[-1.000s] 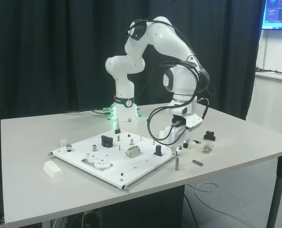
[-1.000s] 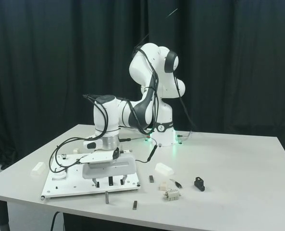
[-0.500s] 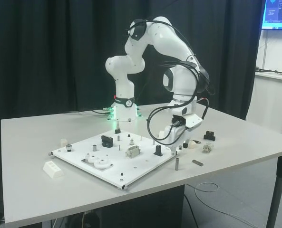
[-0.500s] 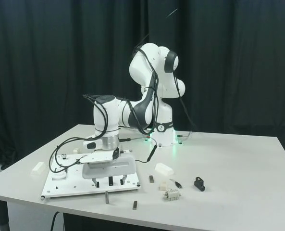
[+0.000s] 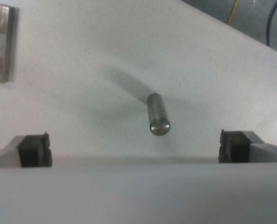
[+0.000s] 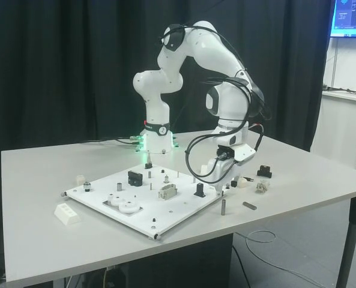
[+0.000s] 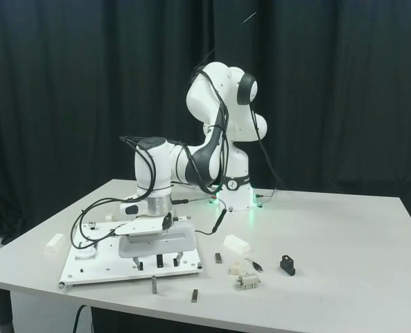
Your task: Remove large gear.
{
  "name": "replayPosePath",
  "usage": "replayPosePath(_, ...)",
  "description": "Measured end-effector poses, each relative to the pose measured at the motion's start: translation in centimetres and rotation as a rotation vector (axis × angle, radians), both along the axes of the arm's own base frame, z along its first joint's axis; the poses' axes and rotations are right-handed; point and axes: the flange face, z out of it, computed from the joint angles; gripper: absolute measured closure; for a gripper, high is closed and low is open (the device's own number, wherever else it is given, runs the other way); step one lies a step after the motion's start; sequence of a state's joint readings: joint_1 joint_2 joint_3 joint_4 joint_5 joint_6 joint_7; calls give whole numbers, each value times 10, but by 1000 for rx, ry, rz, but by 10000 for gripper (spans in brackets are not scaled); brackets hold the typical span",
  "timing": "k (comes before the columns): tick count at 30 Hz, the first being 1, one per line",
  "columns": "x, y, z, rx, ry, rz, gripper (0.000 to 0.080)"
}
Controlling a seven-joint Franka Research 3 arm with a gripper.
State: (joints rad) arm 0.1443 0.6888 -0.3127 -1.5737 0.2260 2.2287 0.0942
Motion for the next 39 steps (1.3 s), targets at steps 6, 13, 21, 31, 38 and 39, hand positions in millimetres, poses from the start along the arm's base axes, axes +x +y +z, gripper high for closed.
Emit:
replayPosePath(6, 0, 0, 0, 0, 0, 0, 3)
replayPosePath(13, 0, -3, 1, -3, -2, -3, 3)
replayPosePath(21, -1, -18, 8, -38, -3, -6, 3)
replayPosePath(31, -8, -61, 22, -107, -3, -20, 3)
replayPosePath(38, -18, -108, 28, -126, 2, -28, 3)
replayPosePath(39, -21, -116, 28, -126, 3, -31, 3)
